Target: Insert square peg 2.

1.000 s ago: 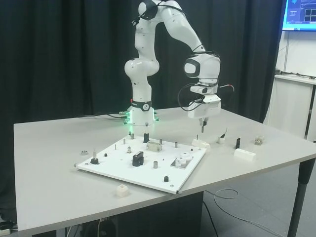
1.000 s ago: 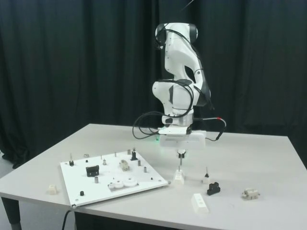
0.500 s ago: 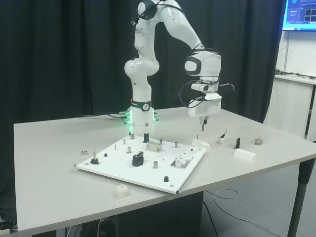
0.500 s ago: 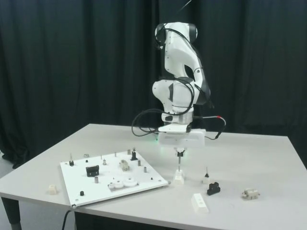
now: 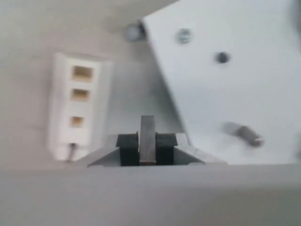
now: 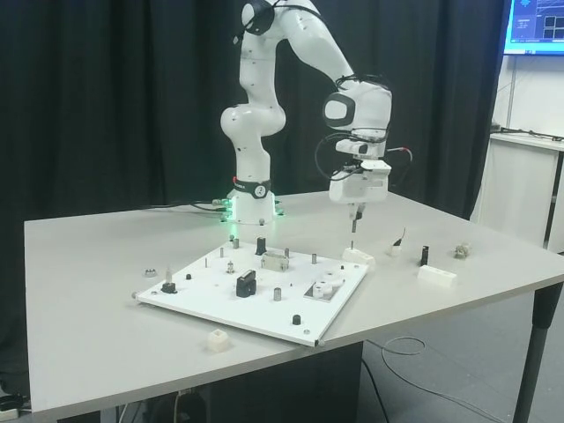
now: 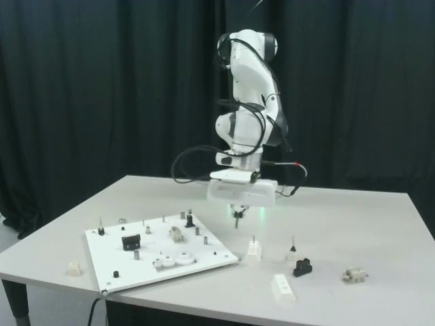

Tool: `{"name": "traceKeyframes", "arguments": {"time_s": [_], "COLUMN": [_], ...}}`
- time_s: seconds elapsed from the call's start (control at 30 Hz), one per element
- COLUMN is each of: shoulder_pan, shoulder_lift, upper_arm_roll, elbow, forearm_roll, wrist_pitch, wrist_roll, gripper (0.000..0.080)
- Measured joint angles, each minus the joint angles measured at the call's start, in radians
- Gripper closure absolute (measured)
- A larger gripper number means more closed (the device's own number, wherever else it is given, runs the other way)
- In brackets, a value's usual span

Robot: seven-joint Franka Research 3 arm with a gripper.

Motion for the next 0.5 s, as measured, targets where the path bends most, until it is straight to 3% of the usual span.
{"name": "traceKeyframes", "arguments": {"time_s": [0.17, 0.5], "shoulder_pan": [-0.05, -0.163], "shoulder_lift": [0.0, 0.003], "upper_arm_roll": [0.0, 0.001], "elbow": [0.02, 0.061], "forearm_roll": [-0.035, -0.047], "wrist_pitch": [-0.002, -0.002], "wrist_roll": [-0.044, -0.195], "gripper": [0.0731, 0.0731]}}
